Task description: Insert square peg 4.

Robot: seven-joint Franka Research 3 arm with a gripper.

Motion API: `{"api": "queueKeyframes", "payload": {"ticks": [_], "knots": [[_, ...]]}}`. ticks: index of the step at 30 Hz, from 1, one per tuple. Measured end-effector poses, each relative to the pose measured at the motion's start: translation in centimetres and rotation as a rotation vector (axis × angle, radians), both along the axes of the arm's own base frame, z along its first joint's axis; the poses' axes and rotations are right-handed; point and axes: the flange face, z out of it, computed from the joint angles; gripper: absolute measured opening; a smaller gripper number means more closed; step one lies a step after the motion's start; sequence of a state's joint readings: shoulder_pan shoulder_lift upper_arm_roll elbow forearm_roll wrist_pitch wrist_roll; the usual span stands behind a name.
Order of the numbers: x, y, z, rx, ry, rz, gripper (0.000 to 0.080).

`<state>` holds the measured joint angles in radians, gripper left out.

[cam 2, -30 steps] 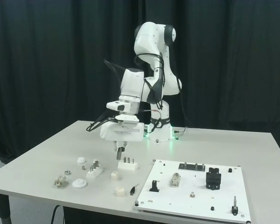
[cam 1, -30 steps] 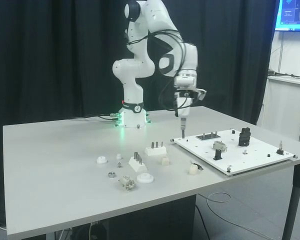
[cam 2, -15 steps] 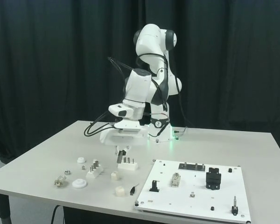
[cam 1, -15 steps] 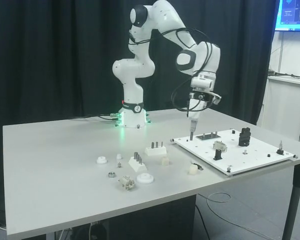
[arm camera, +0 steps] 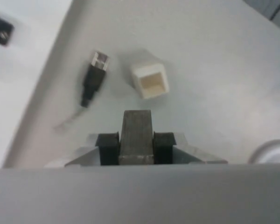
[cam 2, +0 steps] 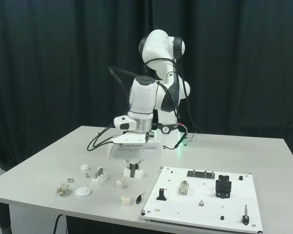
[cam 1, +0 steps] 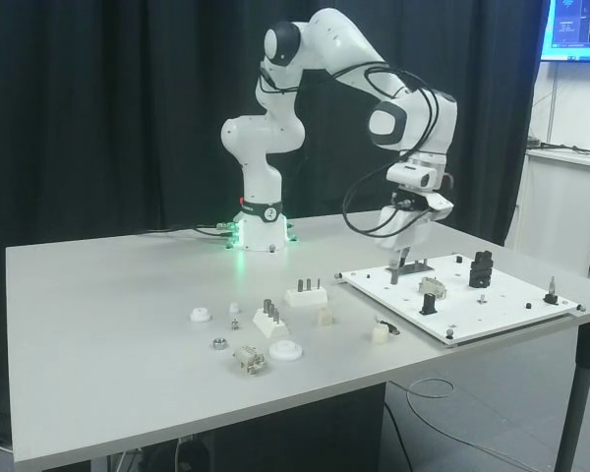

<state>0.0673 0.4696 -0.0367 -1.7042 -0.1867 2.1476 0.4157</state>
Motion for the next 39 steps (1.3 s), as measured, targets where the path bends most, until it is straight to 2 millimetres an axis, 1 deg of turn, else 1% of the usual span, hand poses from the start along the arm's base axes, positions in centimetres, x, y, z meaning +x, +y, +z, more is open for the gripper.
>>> {"api": "queueKeyframes", "payload": {"ticks": [7, 14, 20, 30, 35, 39], "knots": [[1.0, 0.5, -0.3, 0.055, 0.005, -0.152, 0.0152], [1.3, 1.7, -0.8, 0.101, 0.017, -0.207, 0.0152], [1.3, 3.4, -1.1, 0.118, 0.014, -0.263, 0.0152], [2.0, 7.0, -1.4, 0.122, -0.01, -0.339, 0.0152], [2.5, 8.1, -1.8, 0.121, -0.021, -0.404, 0.0152], [2.8, 8.6, -2.3, 0.129, -0.022, -0.431, 0.0152]]}}
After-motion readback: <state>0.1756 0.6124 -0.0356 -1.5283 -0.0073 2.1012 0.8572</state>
